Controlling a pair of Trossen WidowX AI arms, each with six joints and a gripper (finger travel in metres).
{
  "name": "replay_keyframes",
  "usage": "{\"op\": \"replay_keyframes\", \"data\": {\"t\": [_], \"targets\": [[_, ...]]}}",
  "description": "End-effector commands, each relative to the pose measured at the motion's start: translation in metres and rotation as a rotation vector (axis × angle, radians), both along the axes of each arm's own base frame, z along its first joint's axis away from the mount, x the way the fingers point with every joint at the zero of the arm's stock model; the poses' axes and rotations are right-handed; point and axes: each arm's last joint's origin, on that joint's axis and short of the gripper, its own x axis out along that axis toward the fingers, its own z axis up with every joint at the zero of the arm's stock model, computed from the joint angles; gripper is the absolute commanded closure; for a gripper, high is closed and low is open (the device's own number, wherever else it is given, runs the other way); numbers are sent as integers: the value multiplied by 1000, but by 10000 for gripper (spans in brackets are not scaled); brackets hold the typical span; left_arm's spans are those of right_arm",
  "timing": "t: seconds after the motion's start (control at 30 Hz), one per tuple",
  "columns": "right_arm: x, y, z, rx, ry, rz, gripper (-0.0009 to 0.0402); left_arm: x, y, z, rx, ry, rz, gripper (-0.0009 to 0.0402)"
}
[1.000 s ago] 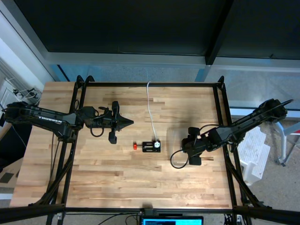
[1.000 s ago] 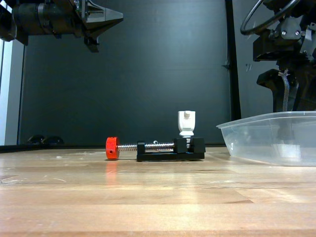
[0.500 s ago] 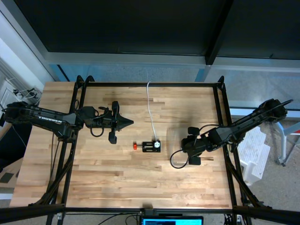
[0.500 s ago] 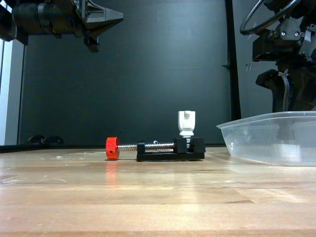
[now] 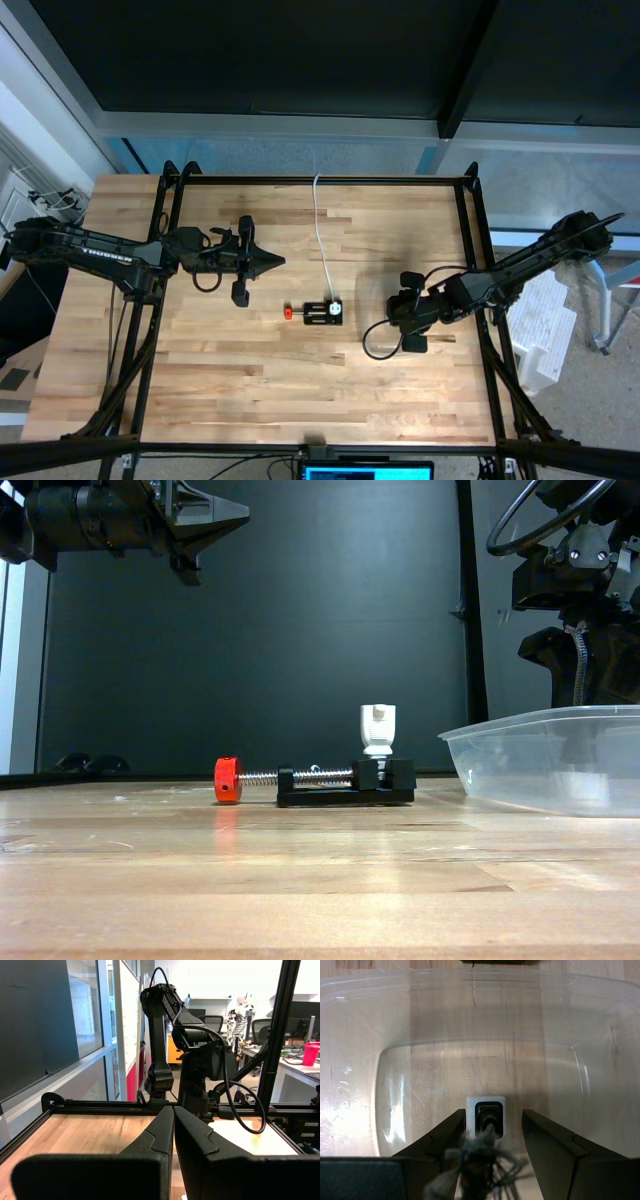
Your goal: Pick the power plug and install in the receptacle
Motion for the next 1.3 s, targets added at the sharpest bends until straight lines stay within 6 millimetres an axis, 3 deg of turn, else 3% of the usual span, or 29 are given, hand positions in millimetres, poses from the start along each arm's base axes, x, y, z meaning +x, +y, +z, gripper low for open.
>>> {"op": "replay_keyframes", "data": {"t": [0.03, 0.87, 1.3], "targets": [[0, 0, 0, -1, 1, 0, 240, 0, 0, 0, 0, 0, 0, 393], [-1, -1, -2, -15, 7, 15, 395, 0, 0, 0, 0, 0, 0, 393], [-1, -1, -1, -20, 4, 20, 393, 0, 0, 0, 0, 0, 0, 393]]}}
